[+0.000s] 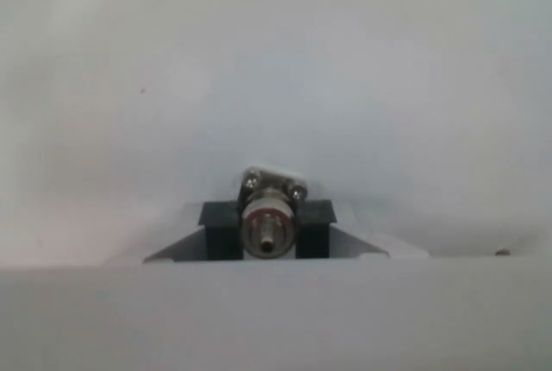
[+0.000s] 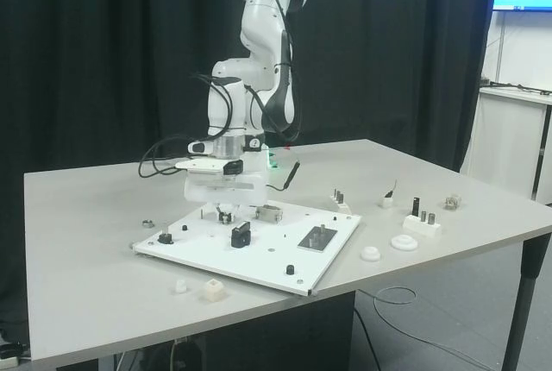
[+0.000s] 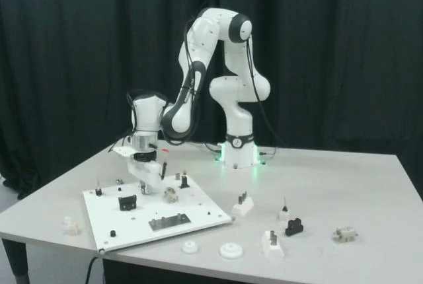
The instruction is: Insert BNC.
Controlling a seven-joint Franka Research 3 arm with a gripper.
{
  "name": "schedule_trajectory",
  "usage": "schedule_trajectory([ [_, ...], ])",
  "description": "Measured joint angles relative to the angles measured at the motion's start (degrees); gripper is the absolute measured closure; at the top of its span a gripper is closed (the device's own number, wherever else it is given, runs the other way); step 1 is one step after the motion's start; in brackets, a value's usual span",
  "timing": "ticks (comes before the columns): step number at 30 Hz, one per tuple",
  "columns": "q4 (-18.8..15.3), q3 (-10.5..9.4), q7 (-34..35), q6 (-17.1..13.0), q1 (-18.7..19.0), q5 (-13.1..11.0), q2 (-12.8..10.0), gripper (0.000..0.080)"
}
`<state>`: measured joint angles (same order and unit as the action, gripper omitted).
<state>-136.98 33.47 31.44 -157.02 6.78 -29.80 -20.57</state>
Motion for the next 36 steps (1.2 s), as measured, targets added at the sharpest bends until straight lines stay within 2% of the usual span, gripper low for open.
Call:
schedule_trajectory([
  [13,-0.63,0.01,24.71,-2.02,0.85,0.09,-0.07,0.0675],
  [21,-0.94,0.12,36.16,-3.05,1.30,0.36,-0.09,0.0675],
  [30,-1.00,0.12,43.76,-3.37,1.43,2.20,-0.12,0.0675],
  [36,-0.96,0.12,46.82,-3.45,1.47,2.44,-0.20,0.0675],
])
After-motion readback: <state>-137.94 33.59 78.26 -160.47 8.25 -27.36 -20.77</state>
